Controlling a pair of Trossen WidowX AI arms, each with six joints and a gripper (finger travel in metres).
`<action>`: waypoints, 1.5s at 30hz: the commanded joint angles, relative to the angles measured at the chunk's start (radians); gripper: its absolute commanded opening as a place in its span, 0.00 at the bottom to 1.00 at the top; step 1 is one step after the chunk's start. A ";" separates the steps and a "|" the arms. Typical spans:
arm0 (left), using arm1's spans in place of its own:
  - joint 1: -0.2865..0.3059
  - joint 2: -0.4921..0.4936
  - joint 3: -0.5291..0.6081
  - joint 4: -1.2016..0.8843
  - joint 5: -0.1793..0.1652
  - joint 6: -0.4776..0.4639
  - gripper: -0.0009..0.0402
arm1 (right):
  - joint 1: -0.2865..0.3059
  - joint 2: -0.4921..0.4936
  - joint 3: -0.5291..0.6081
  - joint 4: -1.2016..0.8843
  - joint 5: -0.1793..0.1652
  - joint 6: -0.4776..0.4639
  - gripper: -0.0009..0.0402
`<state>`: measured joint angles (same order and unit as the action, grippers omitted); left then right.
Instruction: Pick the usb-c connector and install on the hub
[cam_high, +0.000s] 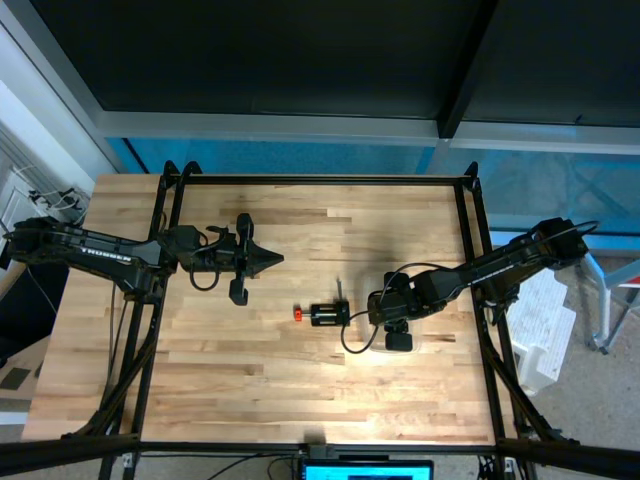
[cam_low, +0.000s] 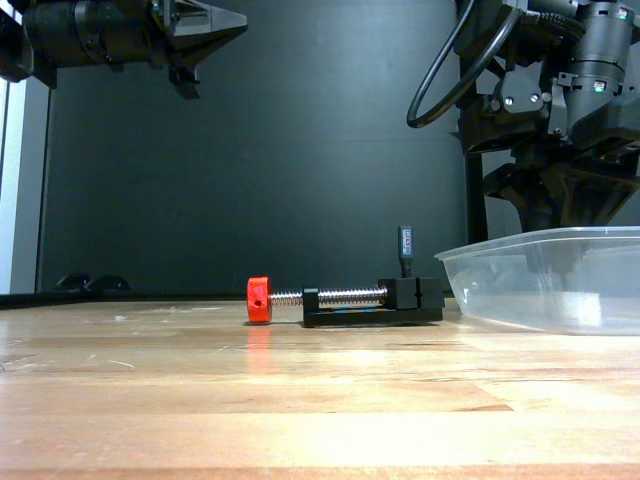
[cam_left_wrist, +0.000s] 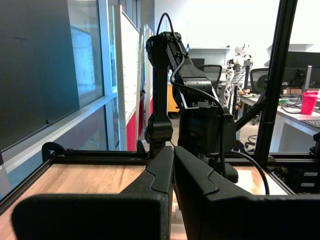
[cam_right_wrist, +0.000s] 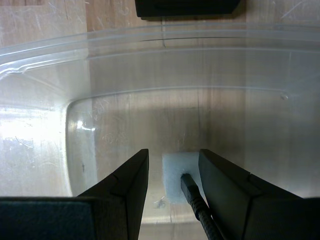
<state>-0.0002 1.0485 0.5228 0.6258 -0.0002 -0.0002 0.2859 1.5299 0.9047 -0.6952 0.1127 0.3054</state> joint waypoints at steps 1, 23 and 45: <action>0.000 0.000 0.000 0.000 0.000 0.000 0.02 | 0.000 0.000 -0.003 0.003 0.000 0.000 0.36; 0.000 0.000 0.000 0.000 0.000 0.000 0.02 | 0.000 0.000 -0.019 0.027 0.001 0.000 0.36; 0.000 0.000 0.000 0.000 0.000 0.000 0.02 | 0.000 0.000 -0.019 0.028 0.001 0.000 0.36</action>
<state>-0.0002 1.0485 0.5224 0.6254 -0.0006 -0.0006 0.2855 1.5295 0.8852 -0.6674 0.1131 0.3054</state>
